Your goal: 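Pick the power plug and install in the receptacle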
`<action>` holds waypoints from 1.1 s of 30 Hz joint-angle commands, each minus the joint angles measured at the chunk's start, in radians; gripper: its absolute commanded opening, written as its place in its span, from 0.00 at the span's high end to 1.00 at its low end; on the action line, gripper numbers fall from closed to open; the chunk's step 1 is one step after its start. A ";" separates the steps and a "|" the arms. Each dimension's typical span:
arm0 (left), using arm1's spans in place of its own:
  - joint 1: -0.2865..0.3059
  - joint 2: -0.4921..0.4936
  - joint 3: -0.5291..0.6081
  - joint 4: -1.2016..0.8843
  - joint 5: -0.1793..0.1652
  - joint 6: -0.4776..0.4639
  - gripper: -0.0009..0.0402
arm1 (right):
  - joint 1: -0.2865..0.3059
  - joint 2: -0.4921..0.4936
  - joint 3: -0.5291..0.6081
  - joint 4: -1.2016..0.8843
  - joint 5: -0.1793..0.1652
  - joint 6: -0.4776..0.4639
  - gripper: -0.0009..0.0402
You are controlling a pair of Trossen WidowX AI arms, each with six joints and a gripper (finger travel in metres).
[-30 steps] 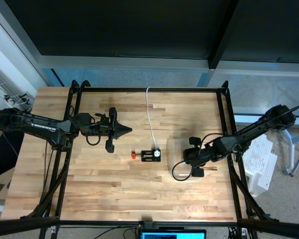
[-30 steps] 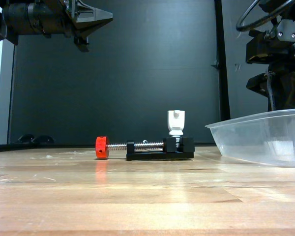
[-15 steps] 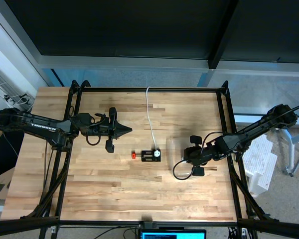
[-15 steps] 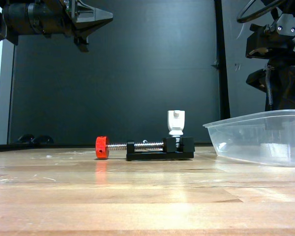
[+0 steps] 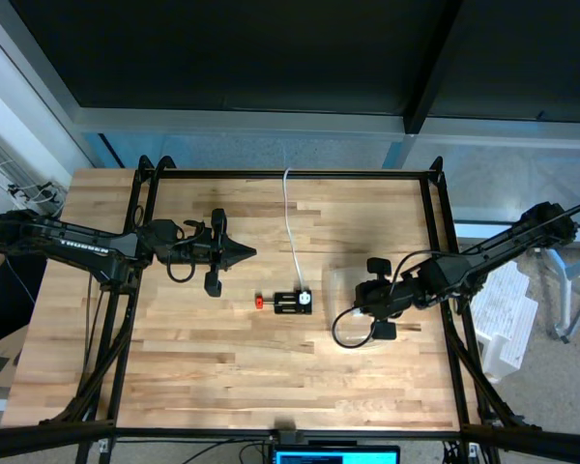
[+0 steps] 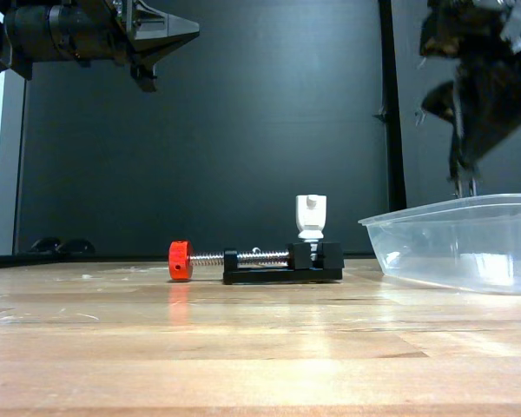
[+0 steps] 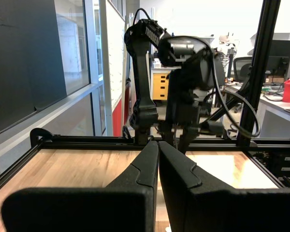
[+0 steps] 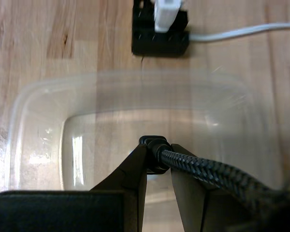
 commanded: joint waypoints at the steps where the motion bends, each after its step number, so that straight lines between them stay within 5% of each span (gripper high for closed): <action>1: 0.000 0.000 0.000 0.000 0.000 0.000 0.98 | -0.009 0.010 0.060 -0.042 0.000 -0.004 0.98; 33: 0.000 0.000 0.000 0.000 0.000 0.000 0.98 | -0.136 0.385 0.377 0.073 0.033 -0.142 0.98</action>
